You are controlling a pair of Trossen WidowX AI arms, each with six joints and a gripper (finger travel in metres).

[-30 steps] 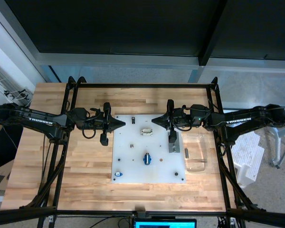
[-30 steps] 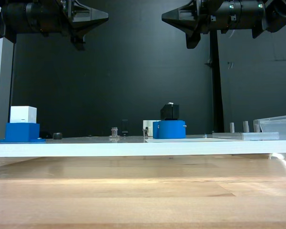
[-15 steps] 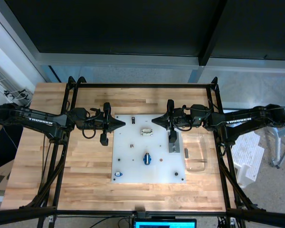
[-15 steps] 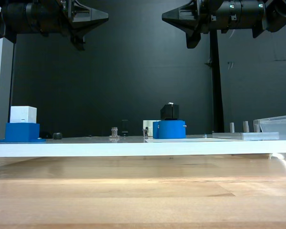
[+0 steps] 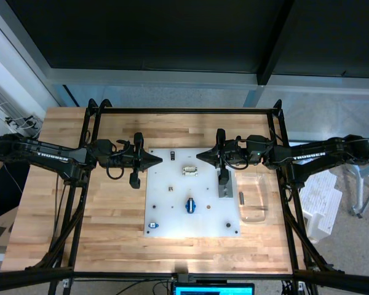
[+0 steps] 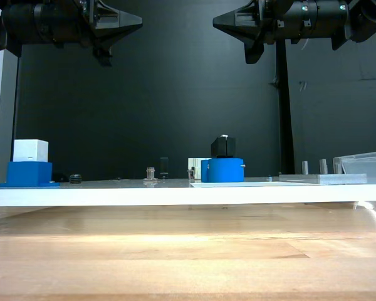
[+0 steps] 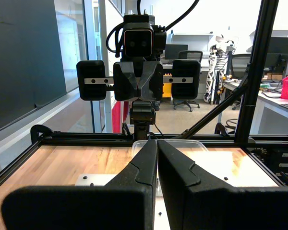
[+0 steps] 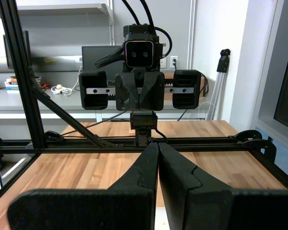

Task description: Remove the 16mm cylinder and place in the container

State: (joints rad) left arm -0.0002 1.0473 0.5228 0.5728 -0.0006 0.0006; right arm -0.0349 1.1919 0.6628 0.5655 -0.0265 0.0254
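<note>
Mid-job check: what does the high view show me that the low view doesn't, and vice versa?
Only the high view: the full outline of the clear tray right of the white board, with a small dark rod at its board-side edge; whether it lies inside, I cannot tell. Only the low view: two short pegs standing on the grey block, and how high both grippers hang above the board. Both: the left gripper and right gripper, shut and empty, tips facing each other over the board's far part, plus the blue connector.
</note>
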